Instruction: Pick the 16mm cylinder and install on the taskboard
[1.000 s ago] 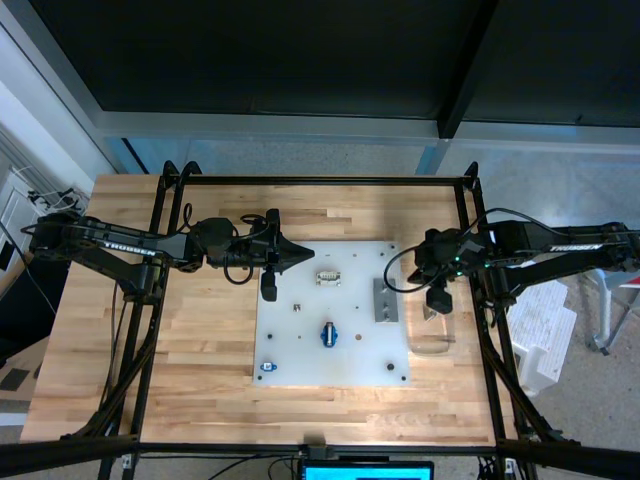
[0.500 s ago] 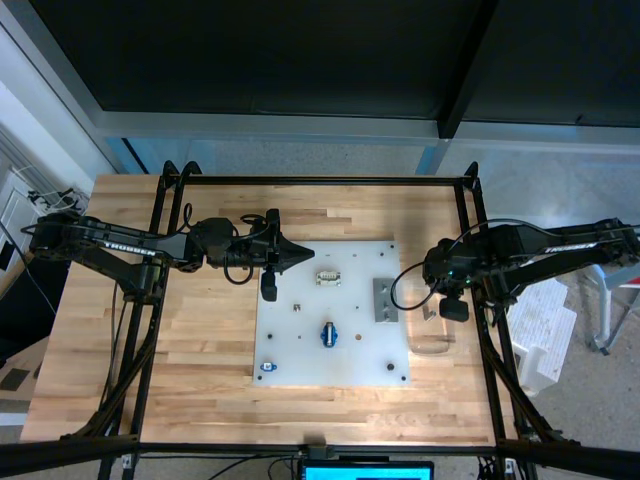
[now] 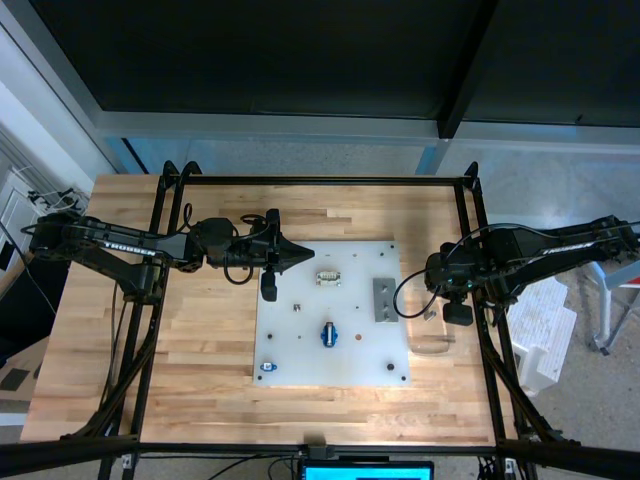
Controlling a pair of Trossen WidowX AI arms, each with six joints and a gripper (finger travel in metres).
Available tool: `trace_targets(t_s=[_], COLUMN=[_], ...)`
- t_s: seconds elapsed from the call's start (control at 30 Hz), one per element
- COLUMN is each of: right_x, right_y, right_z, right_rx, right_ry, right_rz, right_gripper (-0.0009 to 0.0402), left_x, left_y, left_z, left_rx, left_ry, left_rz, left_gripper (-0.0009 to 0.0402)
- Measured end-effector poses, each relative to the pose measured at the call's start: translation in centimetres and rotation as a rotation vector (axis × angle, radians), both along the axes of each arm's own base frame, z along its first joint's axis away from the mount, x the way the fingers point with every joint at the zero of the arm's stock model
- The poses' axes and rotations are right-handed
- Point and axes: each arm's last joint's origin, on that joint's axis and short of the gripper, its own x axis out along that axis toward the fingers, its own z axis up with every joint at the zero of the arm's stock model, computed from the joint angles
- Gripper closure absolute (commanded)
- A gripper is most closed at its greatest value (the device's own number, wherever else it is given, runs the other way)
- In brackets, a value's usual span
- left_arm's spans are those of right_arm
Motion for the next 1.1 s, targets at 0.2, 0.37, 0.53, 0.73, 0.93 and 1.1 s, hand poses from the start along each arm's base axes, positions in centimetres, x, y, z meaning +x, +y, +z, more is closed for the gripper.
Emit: trace_targets(t_s=[0.2, 0.37, 0.53, 0.73, 0.93, 1.1], right_x=[0.1, 0.6, 1.0, 1.2, 1.5, 1.6], right_y=[0.2, 0.7, 0.8, 0.9, 0.9, 1.0], right_z=[-0.4, -0.9, -1.3, -1.5, -1.7, -2.1], right_rx=[-0.01, -0.02, -0.036, -0.061, -0.062, -0.065], right_ry=[0.055, 0.098, 0.125, 0.129, 0.123, 0.136], right_rz=[0.017, 0.042, 0.043, 0.04, 0.042, 0.044], right_gripper=[0.0376, 0.034, 0.0316, 0.031, 0.0311, 0.0311], left_x=[0.0, 0.0, 0.0, 0.0, 0.0, 0.0], left_y=[0.0, 0.0, 0.0, 0.0, 0.0, 0.0], left_z=[0.0, 0.0, 0.0, 0.0, 0.0, 0.0], left_rx=[0.0, 0.0, 0.0, 0.0, 0.0, 0.0], left_ry=[0.0, 0.0, 0.001, 0.001, 0.001, 0.001], left_rz=[0.0, 0.0, 0.0, 0.0, 0.0, 0.0], left_gripper=[0.0393, 0.0393, 0.0393, 0.0393, 0.0393, 0.0393])
